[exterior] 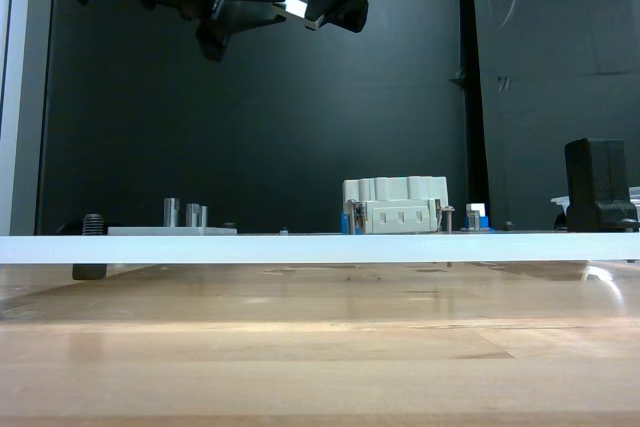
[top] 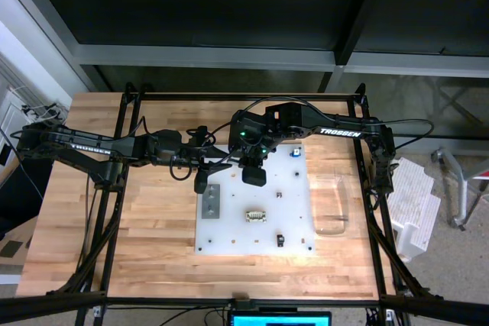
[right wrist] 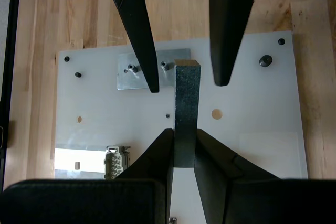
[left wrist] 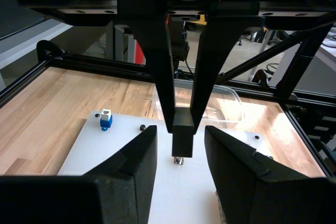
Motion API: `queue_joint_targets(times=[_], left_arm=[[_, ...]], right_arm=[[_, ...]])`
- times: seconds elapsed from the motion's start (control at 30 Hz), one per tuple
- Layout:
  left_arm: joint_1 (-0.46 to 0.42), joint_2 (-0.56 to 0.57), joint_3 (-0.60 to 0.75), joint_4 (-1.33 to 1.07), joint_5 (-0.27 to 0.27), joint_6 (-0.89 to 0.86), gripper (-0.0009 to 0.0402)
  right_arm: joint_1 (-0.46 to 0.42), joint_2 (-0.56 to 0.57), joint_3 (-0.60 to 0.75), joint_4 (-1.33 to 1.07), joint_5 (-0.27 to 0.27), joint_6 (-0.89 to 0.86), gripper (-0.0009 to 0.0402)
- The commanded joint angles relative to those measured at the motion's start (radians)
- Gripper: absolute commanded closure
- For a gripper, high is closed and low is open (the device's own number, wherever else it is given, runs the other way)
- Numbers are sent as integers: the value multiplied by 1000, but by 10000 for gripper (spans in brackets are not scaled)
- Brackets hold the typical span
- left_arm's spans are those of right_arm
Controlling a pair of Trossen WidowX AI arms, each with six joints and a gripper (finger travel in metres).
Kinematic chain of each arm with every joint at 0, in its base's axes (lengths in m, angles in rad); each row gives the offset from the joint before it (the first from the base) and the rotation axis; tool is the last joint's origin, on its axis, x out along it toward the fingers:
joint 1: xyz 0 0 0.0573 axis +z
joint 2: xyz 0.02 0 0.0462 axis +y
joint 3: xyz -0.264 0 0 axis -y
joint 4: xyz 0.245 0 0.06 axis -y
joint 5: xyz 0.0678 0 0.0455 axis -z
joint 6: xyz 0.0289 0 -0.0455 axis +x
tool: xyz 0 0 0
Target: Pick the 16mm bar and install on taskboard
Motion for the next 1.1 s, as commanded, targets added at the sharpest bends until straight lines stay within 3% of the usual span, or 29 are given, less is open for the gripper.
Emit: queue_joint_targets(times=[0.03,0.33,0.73,1.1], left_arm=[[0,0,0,1,6,1,287],[0,0,7,1,7,5,315],[0,0,13,-6,16,11,391],[0,0,13,-23,15,10,392]], right_arm=[[0,0,0,1,0,1,393],[0,0,0,2,0,1,393],[0,0,0,10,3,0,393],[0,0,0,14,3,1,391]])
